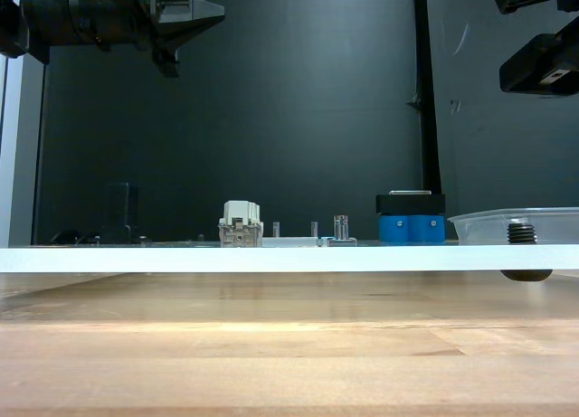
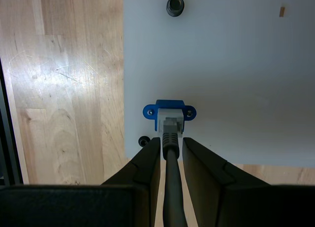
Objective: Pick the RJ45 connector and install on taskboard
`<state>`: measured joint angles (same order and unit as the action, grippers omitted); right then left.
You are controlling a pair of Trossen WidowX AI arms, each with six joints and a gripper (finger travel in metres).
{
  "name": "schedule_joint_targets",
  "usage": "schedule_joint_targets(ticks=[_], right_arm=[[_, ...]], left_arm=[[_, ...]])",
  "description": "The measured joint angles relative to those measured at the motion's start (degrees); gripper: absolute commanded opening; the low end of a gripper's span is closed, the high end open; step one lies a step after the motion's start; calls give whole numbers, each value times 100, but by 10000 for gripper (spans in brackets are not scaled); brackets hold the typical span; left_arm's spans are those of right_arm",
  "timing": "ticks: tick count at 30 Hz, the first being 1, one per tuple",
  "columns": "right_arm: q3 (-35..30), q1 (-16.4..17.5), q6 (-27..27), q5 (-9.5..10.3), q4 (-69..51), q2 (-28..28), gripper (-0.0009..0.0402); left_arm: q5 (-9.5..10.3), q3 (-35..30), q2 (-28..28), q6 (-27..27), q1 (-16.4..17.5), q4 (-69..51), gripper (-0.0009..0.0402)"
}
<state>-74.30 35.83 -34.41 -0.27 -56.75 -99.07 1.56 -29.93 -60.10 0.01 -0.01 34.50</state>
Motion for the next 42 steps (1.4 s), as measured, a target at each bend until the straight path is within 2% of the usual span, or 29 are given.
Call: schedule_joint_targets(ticks=[10, 15, 21, 27, 39, 42], right_arm=[[2, -7, -131, -52, -151, 269, 101], [0, -4, -199, -164, -240, 535, 128], [-4, 2, -227, -166, -258, 933, 150], [-7, 4, -260, -168, -256, 1174, 148], [-13, 0, -251, -173, -256, 1261, 132], [-15, -33, -210, -258, -256, 1401, 128]], left_arm=[[-2, -2, -2, 0, 0, 0, 0], [-2, -2, 0, 0, 0, 0, 0], [-2, -2, 0, 0, 0, 0, 0], [0, -2, 0, 0, 0, 0, 0], [-2, 0, 0, 0, 0, 0, 0], [-2, 0, 0, 0, 0, 0, 0]])
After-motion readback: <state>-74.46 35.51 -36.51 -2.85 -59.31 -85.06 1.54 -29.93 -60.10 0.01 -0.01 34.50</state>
